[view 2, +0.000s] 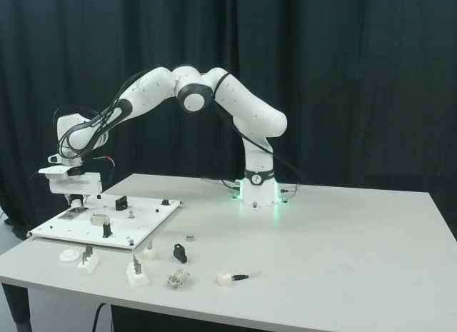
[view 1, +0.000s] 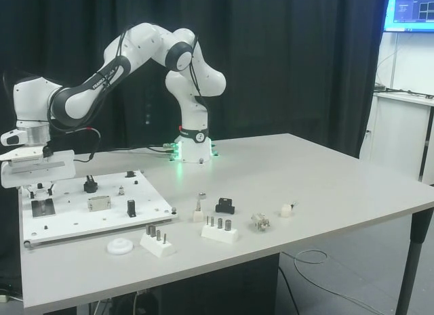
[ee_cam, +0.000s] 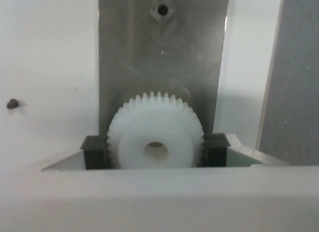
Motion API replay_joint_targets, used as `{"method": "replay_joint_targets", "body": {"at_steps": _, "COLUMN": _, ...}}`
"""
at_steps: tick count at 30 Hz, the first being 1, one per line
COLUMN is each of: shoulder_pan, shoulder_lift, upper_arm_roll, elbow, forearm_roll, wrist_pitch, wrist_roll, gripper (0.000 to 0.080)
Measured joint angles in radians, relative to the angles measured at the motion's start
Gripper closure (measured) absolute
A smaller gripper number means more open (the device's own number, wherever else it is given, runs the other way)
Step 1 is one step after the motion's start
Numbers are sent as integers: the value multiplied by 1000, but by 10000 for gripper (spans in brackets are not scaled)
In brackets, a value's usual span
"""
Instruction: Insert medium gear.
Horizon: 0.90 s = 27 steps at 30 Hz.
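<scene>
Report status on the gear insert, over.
Gripper shut on white gear. Gear held over grey plate on white board. Nothing seen in the way.

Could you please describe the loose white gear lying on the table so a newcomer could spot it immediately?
Find the white board under the arm. Just off its front edge, on the grey table, lies a flat white gear, beside a white block of pegs. It alone is round and toothed.
</scene>
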State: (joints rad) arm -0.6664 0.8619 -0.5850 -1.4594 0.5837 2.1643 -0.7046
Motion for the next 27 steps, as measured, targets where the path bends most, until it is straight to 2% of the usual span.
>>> {"method": "replay_joint_targets", "body": {"at_steps": 27, "shoulder_pan": -1, "shoulder_lift": 3, "upper_arm_roll": 5, "elbow": 6, "forearm_roll": 25, "wrist_pitch": 3, "wrist_roll": -10, "gripper": 403}}
